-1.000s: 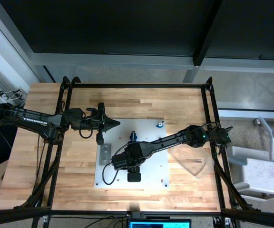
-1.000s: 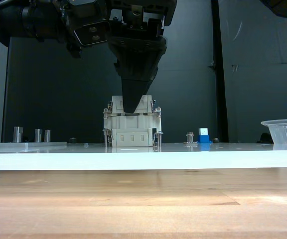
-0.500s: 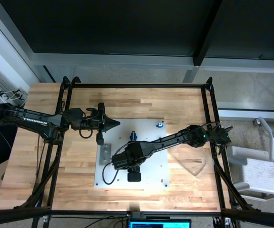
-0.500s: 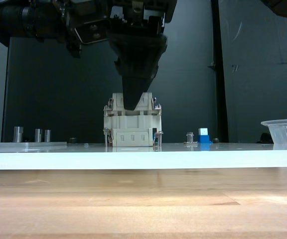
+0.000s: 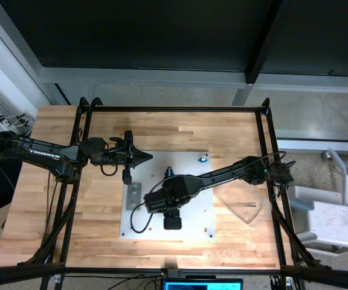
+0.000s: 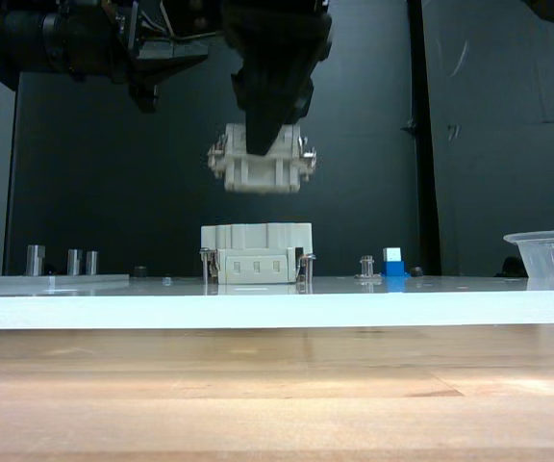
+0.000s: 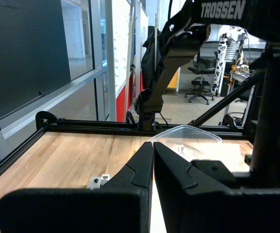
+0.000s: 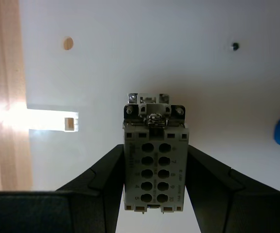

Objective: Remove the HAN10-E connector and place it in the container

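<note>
My right gripper [image 6: 264,144] is shut on the HAN10-E connector [image 6: 263,171], a small beige plug block hanging in the air above its matching beige base [image 6: 256,252] on the white board [image 6: 277,308]. The right wrist view looks down on the connector [image 8: 155,160], clamped between the two black fingers [image 8: 106,174], with the base under it. In the high view the right gripper [image 5: 171,212] covers the connector. The container [image 5: 241,205], a clear dish, sits right of the board on the table. My left gripper [image 5: 145,157] is parked shut over the board's far-left edge.
A small blue upright piece [image 6: 393,262] stands on the board to the right of the base. A grey metal block [image 5: 134,194] lies near the board's left edge. The container's rim [image 6: 551,248] shows at the far right. A black frame [image 5: 174,109] rings the table.
The right gripper has risen with the connector, which has come off its base and now hangs well above it. The left arm has not moved.
</note>
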Action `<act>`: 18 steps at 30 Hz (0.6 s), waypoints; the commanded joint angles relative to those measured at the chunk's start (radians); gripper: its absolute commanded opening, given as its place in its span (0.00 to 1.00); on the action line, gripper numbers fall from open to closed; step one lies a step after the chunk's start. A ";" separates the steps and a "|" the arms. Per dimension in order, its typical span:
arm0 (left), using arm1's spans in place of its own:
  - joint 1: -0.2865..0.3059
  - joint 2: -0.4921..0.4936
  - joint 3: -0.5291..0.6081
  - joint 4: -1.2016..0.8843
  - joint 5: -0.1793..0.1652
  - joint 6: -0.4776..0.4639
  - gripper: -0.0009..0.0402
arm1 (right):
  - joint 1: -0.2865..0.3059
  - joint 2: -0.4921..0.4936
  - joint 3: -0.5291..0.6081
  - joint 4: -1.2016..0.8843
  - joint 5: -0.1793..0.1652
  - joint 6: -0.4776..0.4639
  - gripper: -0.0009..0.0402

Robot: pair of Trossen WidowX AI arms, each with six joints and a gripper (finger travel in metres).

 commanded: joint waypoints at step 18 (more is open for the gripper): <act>0.000 0.000 0.000 0.000 0.000 0.000 0.02 | 0.014 -0.092 0.000 -0.084 0.087 0.024 0.15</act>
